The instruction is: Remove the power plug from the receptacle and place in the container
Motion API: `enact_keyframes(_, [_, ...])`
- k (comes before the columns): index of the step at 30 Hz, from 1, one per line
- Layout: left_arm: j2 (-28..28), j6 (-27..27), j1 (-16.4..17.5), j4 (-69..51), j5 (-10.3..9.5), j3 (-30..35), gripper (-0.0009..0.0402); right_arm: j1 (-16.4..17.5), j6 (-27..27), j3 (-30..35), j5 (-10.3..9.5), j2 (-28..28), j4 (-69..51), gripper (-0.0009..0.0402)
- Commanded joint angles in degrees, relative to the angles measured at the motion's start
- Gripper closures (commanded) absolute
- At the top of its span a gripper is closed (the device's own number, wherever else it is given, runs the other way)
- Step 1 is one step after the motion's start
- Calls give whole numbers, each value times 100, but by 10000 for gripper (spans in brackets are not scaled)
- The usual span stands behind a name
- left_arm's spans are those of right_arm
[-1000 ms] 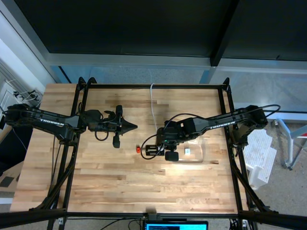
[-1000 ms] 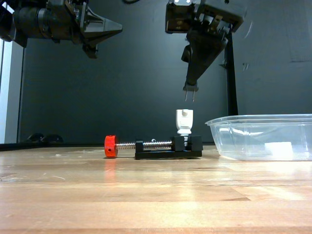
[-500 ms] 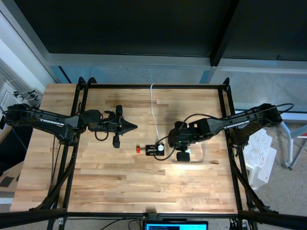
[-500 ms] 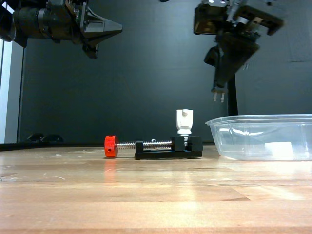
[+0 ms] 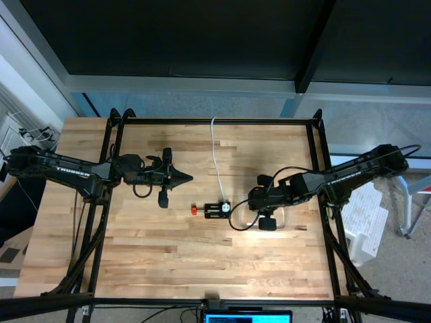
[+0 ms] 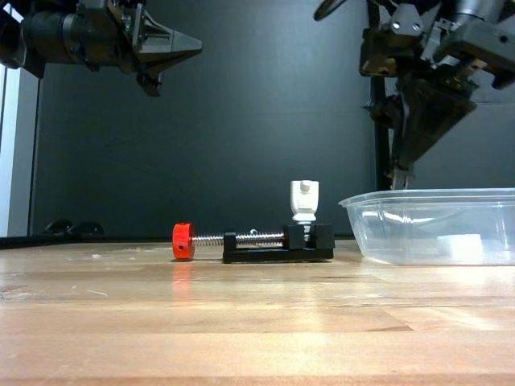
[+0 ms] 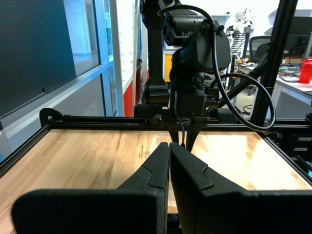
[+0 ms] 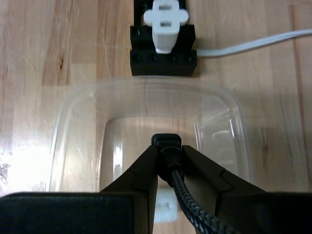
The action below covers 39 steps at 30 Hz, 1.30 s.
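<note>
Moved the right gripper [image 6: 400,170] sideways. Was outside the tray [image 6: 426,221] a second ago, out past its end. Got to just over the tray's end wall half a second ago. Now hangs over the inside of the tray.

Came down lower too. Held the plug [image 8: 166,141] high above the tray's rim before. Now holds its metal pins just above the rim.

Pulled the thin black cord [image 5: 237,224] along, so now loops out past the tray's end.

Covers most of the tray from above now. Uncovered the white socket [image 5: 225,206] beside the tray's end, which sat hidden under the gripper a second ago.
</note>
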Motion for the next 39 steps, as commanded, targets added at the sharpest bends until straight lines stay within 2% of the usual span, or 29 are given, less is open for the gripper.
enact_keyframes(1, [2,0,2,2,2,0,393,48,111,-164,39,2,258,392])
enact_keyframes(17, [2,2,0,0,2,0,393,111,282,-745,35,2,931,314])
enact_keyframes(30, [2,0,0,2,2,0,393,127,297,-776,37,-42,973,213])
enact_keyframes(39, [2,0,0,0,2,0,393,133,278,-787,37,-400,706,202])
